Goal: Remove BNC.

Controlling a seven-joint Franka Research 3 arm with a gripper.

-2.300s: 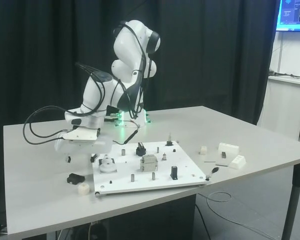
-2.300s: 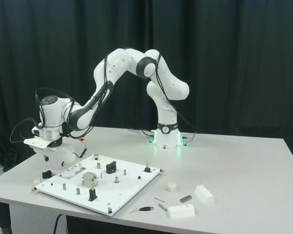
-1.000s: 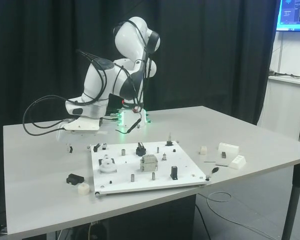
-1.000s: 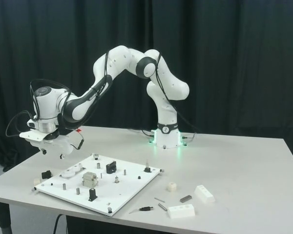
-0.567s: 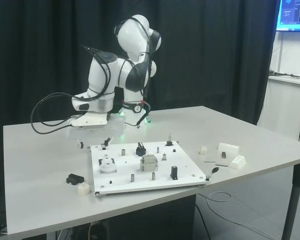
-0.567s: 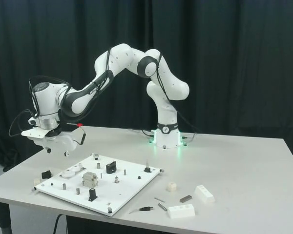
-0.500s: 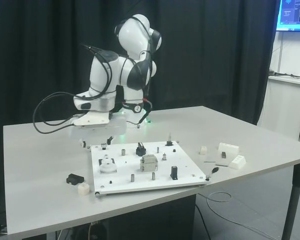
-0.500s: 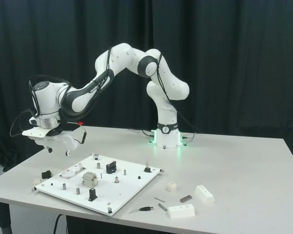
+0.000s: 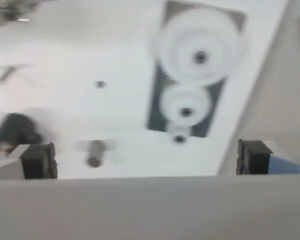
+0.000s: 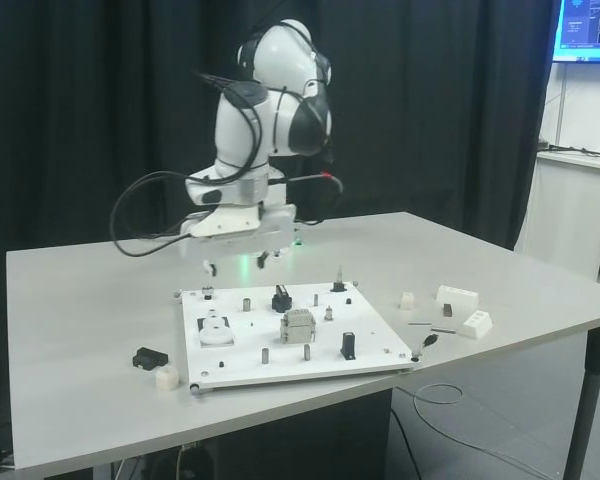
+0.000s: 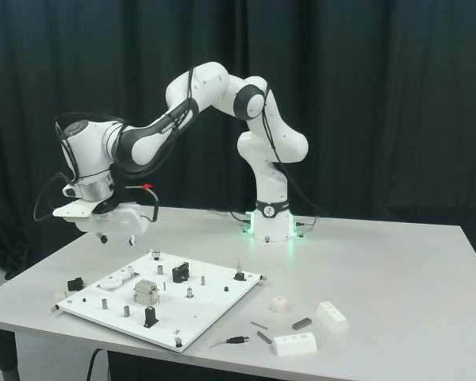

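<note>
Claw (image 10: 236, 265) spread wide and empty, I hang above the far left corner of the white board (image 10: 370, 345) on the grey table (image 10: 70, 300), with the BNC connector (image 10: 207, 292) upright on that corner below me.

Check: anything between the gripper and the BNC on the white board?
Nothing visible does. The open gripper hovers in free air over the white assembly board's rear edge. The small grey stub at that corner, apparently the BNC, stands close below it, apart from the white gears.
</note>
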